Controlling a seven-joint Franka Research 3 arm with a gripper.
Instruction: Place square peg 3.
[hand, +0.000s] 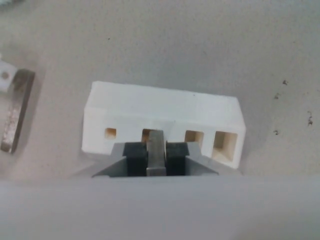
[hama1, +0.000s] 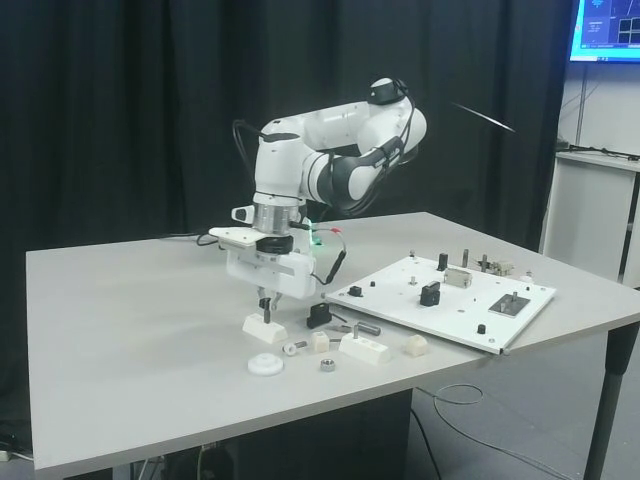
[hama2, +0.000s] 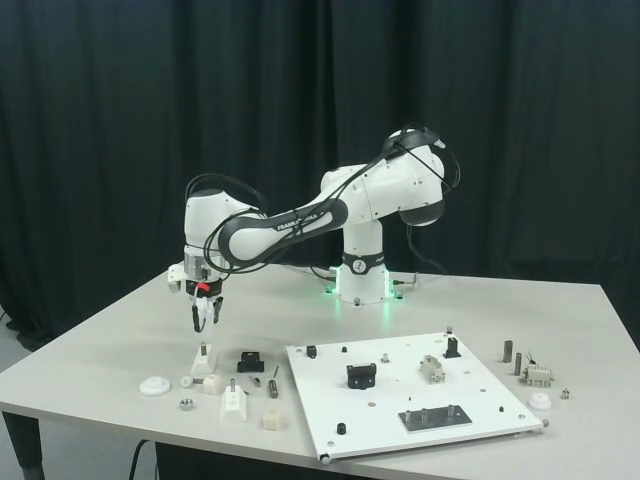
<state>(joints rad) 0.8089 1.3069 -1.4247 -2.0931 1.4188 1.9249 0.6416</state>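
My gripper (hand: 156, 161) is shut on a grey metal square peg (hand: 155, 142), held upright between the two black fingers (hand: 135, 157). Directly under it lies a white block (hand: 160, 107) with a row of several square holes of growing size. The peg's lower end sits at the second-smallest hole; whether it is inside, I cannot tell. From the room, the gripper (hama1: 265, 303) hangs just over the white block (hama1: 265, 326) near the table's front. In the second room view, the peg (hama2: 204, 349) stands on the block (hama2: 206, 361) below the gripper (hama2: 203, 320).
A grey metal bar (hand: 17, 110) lies beside the block. Nearby on the table are a white disc (hama1: 265, 364), a nut (hama1: 326, 364), a black part (hama1: 320, 317) and a second white block (hama1: 365, 349). A white board (hama1: 440, 300) with fixtures lies further along.
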